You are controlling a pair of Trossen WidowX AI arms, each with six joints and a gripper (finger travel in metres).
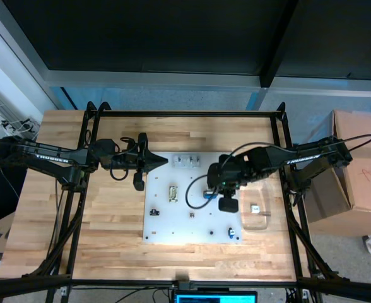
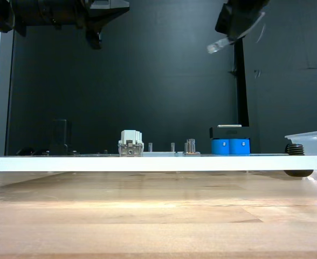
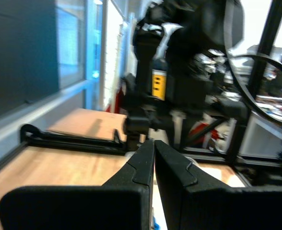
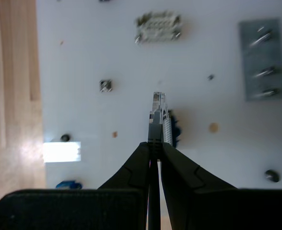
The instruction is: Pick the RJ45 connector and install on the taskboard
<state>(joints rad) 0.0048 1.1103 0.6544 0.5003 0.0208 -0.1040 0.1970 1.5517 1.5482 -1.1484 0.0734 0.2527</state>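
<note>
RJ45 connector (image 4: 158, 110) is pinched by its rear end between the closed fingertips of the right gripper (image 4: 155, 143), its clear plug jutting out past the tips. We see it in the air, well above the white taskboard (image 4: 107, 43) and clear of any seat; in the low view it hangs tilted (image 2: 219, 46), high over the blue fittings (image 2: 230, 145). A pale multi-pin socket (image 4: 158, 26) sits farther along the board. The left gripper (image 3: 154, 143) hovers over the board's far left corner (image 1: 157, 161), fingers pressed together on nothing. A clear tray (image 1: 256, 211) lies just beside the board's right edge.
</note>
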